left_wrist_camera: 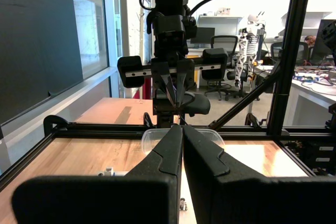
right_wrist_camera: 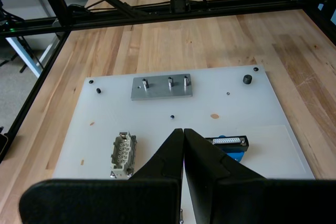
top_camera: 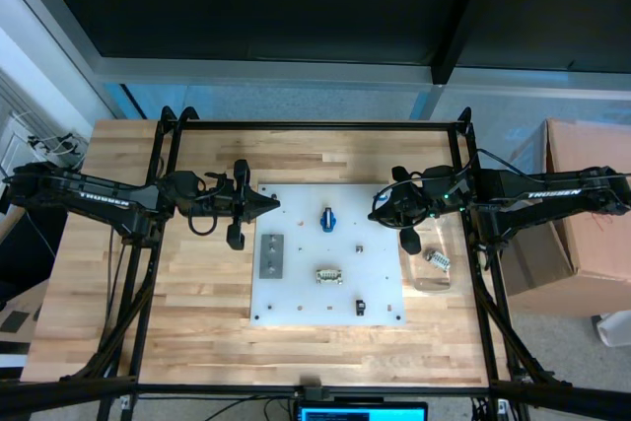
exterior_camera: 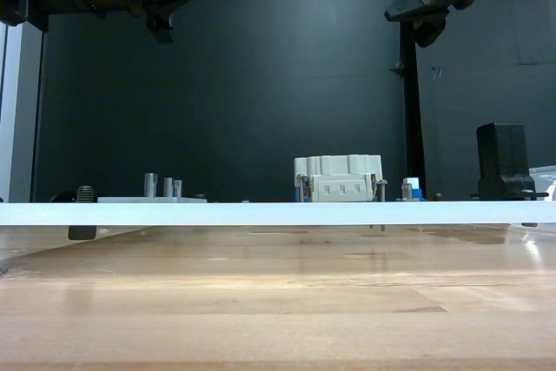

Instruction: Remove the HAN10E connector from the taskboard and place in the container

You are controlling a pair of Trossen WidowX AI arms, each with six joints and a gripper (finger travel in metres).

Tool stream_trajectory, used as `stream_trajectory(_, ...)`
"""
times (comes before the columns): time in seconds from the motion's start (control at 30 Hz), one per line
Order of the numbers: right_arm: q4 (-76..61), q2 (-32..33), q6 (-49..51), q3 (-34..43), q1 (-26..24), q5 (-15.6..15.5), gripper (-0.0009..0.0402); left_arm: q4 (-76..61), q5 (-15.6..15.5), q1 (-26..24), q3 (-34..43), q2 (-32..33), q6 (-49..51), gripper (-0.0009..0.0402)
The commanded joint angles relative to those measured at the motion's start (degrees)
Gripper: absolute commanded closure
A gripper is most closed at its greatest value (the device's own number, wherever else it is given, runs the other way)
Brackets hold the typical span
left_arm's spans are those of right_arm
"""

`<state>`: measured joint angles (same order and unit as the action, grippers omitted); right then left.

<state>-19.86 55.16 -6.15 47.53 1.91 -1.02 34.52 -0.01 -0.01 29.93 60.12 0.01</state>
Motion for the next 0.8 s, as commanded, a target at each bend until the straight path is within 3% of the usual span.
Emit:
stream_trajectory(0.03,0.0,0.0,0.0,0.0,0.0,0.0,0.0394,0.0,0.0,0.0,0.0,0.0,0.0,0.0393)
stream_trajectory(0.7,1.5,0.0,0.5,0.0,0.1,0.1,0.0393,0.0,0.0,0.0,0.0,0.0,0.0,0.0393)
stream_trajectory(0.8,3.7,0.0,0.7,-0.3,0.1,1.9,0.0393,0.0,0.0,0.0,0.0,0.0,0.0,0.0393)
